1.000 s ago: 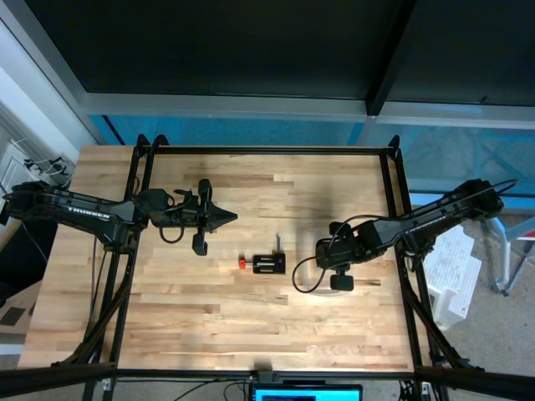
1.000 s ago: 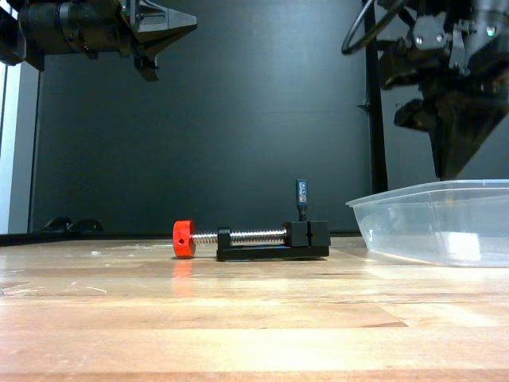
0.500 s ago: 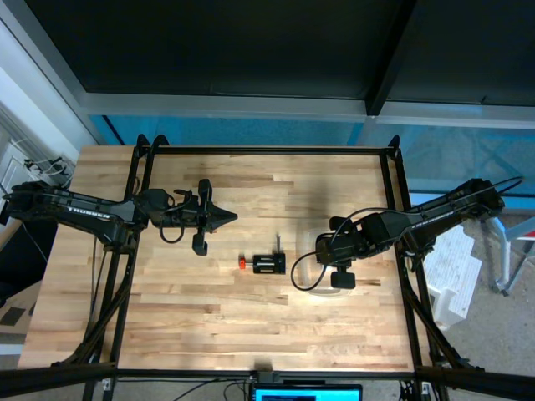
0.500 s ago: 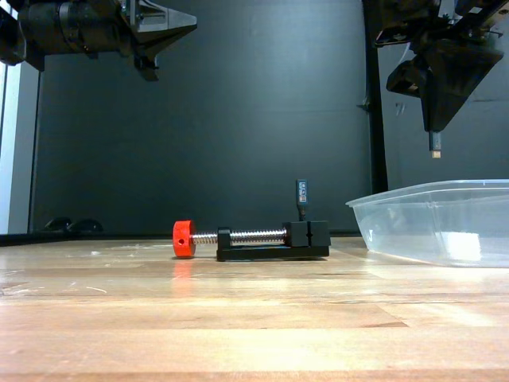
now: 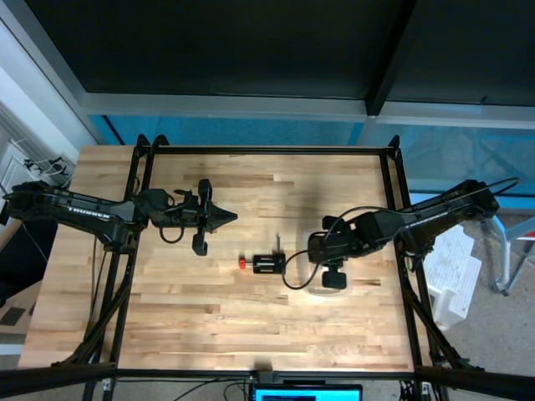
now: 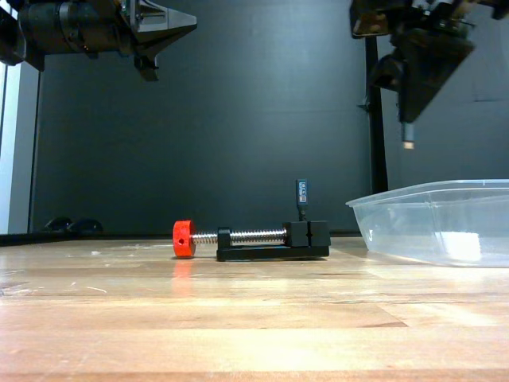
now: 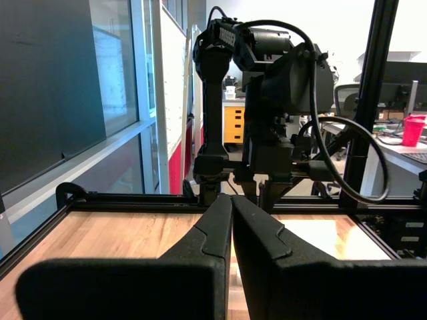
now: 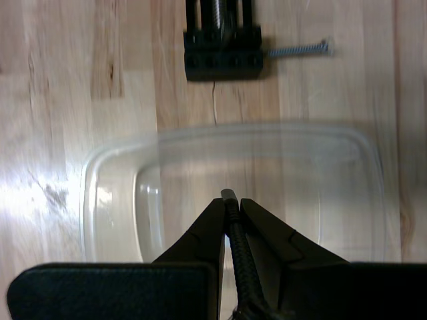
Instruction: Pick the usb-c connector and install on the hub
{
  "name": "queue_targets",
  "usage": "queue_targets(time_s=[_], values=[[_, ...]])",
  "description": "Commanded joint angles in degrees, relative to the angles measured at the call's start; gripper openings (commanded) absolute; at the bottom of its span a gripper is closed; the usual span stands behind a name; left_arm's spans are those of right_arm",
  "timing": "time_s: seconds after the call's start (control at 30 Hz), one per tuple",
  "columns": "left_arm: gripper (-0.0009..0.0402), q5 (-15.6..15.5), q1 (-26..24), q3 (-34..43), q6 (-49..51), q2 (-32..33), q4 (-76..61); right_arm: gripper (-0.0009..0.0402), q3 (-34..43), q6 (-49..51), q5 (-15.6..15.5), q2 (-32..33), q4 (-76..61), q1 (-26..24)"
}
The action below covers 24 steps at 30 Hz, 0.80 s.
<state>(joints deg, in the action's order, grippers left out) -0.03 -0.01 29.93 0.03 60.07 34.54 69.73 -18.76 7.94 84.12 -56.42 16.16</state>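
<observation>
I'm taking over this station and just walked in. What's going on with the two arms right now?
The right gripper is shut on the usb-c connector, holding it tip-down in the air above the clear plastic container. The connector is not yet installed. It is well clear of what looks like the hub, a small upright piece clamped in the black vise mid-table. The left gripper hangs shut and empty, high over the table's left side.

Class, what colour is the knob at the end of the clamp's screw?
Red-orange knob, clearest in the low view.
</observation>
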Motion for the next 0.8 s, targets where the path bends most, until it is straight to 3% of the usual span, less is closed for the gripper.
queue_targets(time_s=[0.03, 0.8], values=[[0.0, 0.0, 0.0, 0.0, 0.0, 0.0, 0.0, 0.0004, 2.5, 0.2, 0.0, 2.0, -0.1, -0.6], [0.0, 0.0, 0.0, 0.0, 0.0, 0.0, 0.0, 0.0004, 16.2, 7.2, 0.0, 16.5, -0.2, -3.3]])
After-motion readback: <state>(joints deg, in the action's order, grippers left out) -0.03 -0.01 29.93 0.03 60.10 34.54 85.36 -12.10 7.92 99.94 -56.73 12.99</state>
